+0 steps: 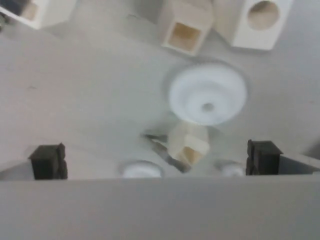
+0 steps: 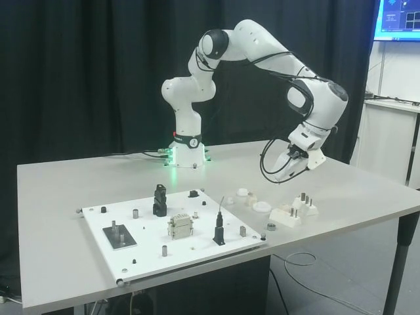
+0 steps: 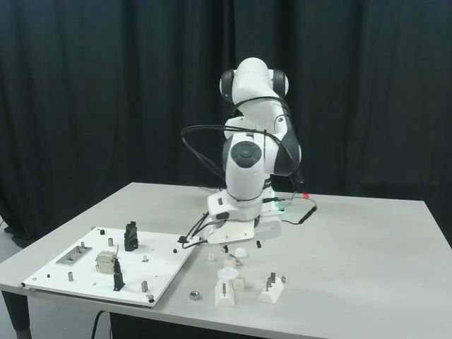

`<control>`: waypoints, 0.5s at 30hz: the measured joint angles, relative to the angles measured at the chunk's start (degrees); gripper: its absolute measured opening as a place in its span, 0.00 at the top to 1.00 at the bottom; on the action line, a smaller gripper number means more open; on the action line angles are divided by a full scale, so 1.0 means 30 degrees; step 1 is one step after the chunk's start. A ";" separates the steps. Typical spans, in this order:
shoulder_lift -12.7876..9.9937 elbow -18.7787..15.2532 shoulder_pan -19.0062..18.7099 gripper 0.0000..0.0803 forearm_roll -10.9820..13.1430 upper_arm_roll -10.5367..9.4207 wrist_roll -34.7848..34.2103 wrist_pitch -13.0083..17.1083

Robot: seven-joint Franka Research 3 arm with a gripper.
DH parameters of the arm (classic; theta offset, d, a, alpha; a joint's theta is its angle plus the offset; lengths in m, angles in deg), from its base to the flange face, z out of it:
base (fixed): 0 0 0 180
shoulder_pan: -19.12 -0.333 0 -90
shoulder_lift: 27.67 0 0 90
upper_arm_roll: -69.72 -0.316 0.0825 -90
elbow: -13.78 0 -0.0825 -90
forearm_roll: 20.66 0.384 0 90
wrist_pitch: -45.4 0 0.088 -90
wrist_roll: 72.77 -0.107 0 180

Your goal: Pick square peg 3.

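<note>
probably the square peg is light, stiff and a bit smooth, so it is best to take it on two flat opposite sides. it lies tilted on the grey table, just beside a white gear, between the wide open fingers of the empty gripper. two white holder blocks carry upright pins.

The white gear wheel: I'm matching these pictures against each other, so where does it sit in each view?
Wrist view: the white gear wheel lies flat on the table, between the black fingertips and the hollow blocks.
First room view: it lies below the gripper, beside the white peg holder.
Second room view: it lies under the gripper.
Shared landmark: the gripper.
</note>
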 joint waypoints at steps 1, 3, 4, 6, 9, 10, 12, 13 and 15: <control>0.0099 -0.0187 -0.0103 0.00 0.0000 -0.0006 -0.0222 0.0144; 0.0271 -0.0527 -0.0295 0.00 0.0000 -0.0009 -0.0756 0.0464; 0.0367 -0.0707 -0.0381 0.00 0.0000 -0.0011 -0.1055 0.0612; 0.0542 -0.1049 -0.0541 0.00 0.0000 -0.0017 -0.1634 0.0930; 0.0818 -0.1579 -0.0748 0.00 0.0001 -0.0042 -0.2296 0.1444; 0.0914 -0.1760 -0.0805 0.00 0.0001 -0.0052 -0.2484 0.1614; 0.1101 -0.2106 -0.0909 0.00 0.0015 -0.0065 -0.2857 0.1970; 0.1192 -0.2282 -0.0958 0.00 0.0032 -0.0067 -0.3064 0.2148; 0.1395 -0.2628 -0.1043 0.00 0.0073 -0.0075 -0.3504 0.2534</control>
